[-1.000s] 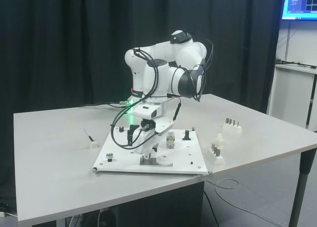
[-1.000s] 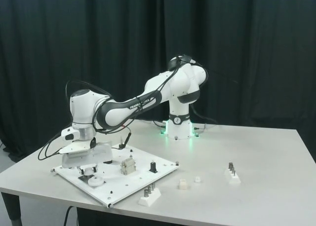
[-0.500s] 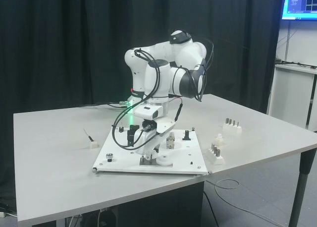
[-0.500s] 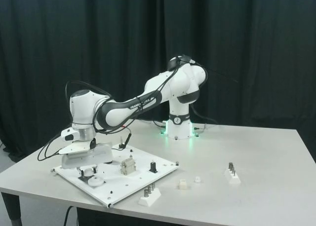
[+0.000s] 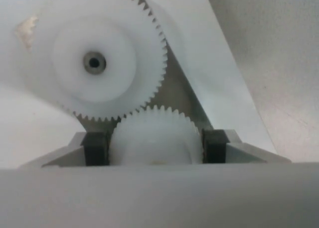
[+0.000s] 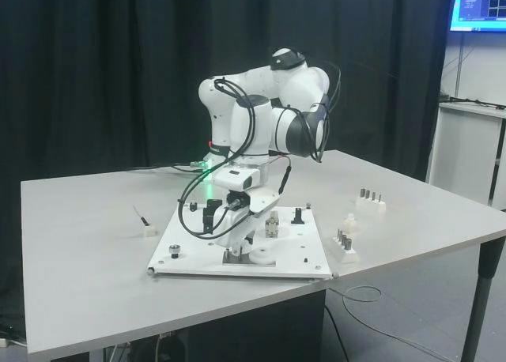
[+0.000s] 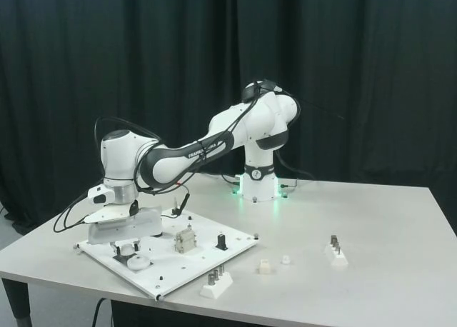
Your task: Insert medium gear.
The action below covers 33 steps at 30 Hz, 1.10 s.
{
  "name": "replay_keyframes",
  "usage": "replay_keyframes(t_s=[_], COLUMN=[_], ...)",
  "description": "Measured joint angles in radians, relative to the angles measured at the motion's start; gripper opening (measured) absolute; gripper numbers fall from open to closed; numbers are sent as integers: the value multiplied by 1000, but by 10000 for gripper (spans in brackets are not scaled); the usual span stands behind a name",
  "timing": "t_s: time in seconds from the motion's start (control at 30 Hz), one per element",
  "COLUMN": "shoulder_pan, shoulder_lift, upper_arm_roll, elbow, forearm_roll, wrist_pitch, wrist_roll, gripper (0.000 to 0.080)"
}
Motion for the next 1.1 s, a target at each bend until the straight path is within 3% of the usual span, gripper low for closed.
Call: replay_keyframes(t_s=[1.1], shoulder_pan=[-1], shoulder_lift=[1], upper_arm_roll=[1], elbow=[4], forearm_roll=[-14], wrist_pitch=[-1], wrist_roll=[20], gripper=[396])
